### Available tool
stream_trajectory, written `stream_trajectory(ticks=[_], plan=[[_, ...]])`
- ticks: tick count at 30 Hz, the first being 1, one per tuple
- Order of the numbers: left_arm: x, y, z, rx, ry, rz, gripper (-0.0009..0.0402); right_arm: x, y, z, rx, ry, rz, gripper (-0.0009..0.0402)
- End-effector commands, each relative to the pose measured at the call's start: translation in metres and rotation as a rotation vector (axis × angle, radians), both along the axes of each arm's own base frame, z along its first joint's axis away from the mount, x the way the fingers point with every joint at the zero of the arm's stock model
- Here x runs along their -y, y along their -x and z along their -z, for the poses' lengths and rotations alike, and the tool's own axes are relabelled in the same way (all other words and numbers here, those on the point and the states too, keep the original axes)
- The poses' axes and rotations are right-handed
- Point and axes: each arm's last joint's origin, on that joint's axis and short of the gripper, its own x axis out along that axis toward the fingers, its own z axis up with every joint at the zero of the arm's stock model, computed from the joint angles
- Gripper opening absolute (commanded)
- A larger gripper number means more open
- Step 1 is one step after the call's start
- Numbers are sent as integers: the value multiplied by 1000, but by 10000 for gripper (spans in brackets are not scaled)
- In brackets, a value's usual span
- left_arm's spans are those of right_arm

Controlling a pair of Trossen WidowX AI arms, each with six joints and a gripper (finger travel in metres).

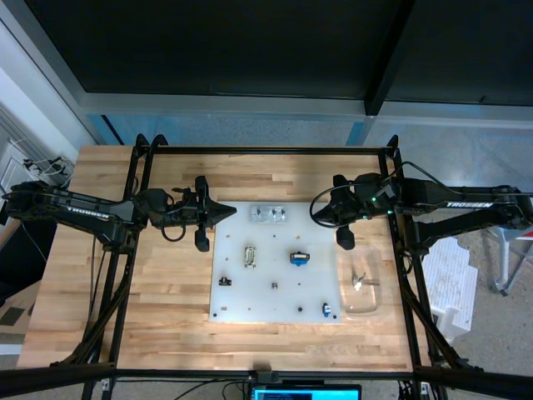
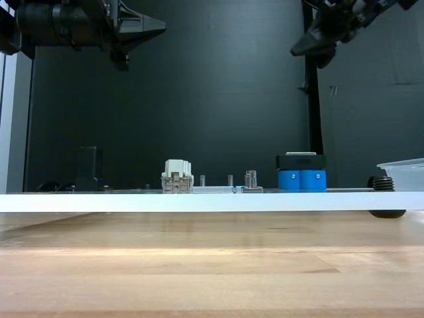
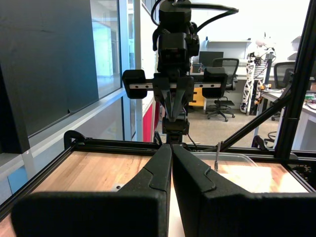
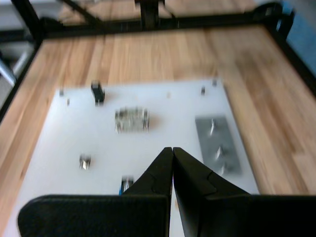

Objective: Pick the RJ45 connector and install on taskboard

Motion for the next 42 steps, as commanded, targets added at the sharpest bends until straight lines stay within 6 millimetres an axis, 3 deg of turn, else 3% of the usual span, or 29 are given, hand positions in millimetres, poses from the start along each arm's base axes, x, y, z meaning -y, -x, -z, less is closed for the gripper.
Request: stream_trajectory(ticks=[1,9,26,36,42], plan=[[0,0,0,0,0,0,0,-2,8,-6,-87,-4,-6,0],[0,0,0,0,0,0,0,-9,27,-9,-293,-7,-41,0],[0,0,0,0,0,0,0,-45,59,0,-587,30,-153,0],[0,0,0,0,0,0,0,-64,73,2,-648,-2,-172,2],[0,0,0,0,0,0,0,-75,78,8,-662,-1,-175,32]])
